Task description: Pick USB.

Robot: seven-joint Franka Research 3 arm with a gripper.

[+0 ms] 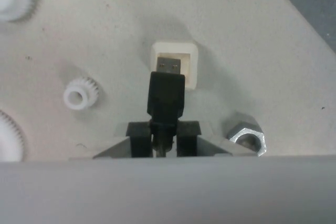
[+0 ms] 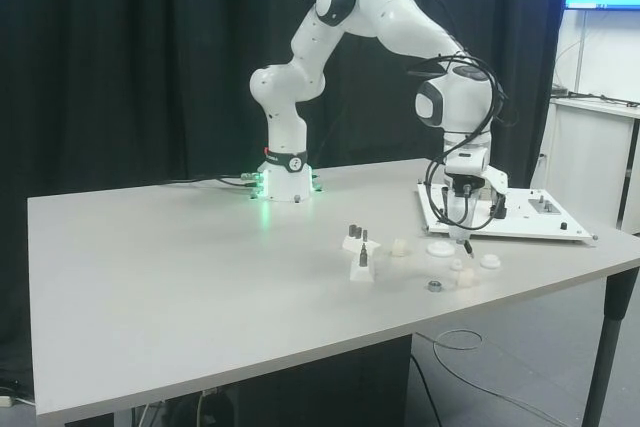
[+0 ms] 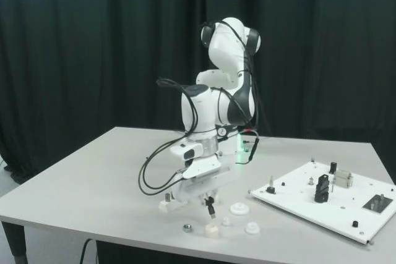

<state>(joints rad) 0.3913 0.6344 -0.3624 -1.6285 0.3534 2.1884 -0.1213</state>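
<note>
Black USB plug [image 1: 166,95] sits clamped in your gripper [image 1: 164,139] — long axis running straight out past the fingertips, just short of the white holder [image 1: 175,64].

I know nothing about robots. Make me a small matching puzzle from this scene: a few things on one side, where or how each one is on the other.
Things:
1. USB plug
2. white holder block
3. metal nut
4. small white gear

States:
A. lies on the table, apart from the gripper
B. held between the gripper fingers
C. sits just under the plug's metal tip
D. toothed, with a hole through its middle

Pairs: 1-B, 2-C, 3-A, 4-D
</note>
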